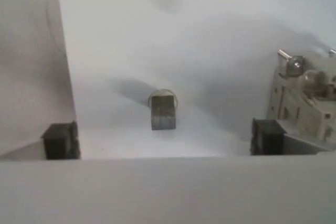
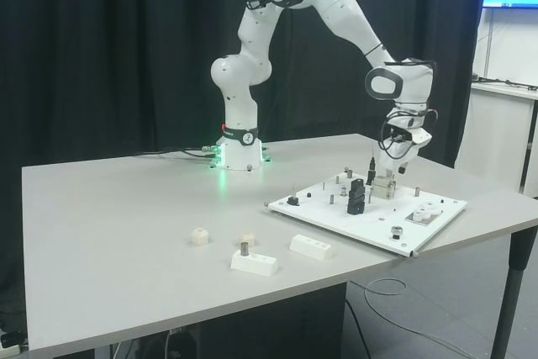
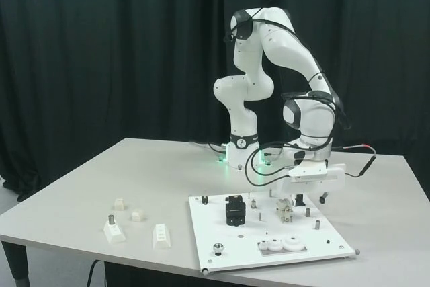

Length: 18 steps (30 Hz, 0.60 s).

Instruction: Pick square peg 4.

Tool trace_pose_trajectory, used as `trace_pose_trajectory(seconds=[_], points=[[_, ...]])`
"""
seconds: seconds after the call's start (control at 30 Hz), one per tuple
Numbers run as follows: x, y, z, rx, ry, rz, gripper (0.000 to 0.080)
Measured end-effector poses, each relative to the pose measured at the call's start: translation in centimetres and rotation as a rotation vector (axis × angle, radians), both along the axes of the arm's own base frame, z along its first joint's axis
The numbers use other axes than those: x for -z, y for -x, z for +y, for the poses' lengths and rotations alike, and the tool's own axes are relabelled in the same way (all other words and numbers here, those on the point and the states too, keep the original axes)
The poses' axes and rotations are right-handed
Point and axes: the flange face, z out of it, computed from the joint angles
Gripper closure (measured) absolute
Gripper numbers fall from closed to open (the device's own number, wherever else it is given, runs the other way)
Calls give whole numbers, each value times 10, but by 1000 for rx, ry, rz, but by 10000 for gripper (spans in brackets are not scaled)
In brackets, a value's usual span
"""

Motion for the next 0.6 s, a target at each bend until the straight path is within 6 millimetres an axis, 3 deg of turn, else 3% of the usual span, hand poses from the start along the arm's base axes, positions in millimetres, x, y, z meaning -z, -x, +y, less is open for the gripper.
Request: trace_pose_trajectory(seconds=[0.27,0.3,0.6], points=[[-13,0,-1,3,2,-2,140],[-14,-1,-2,4,2,-2,10],[-22,-1,-6,16,9,1,4]])
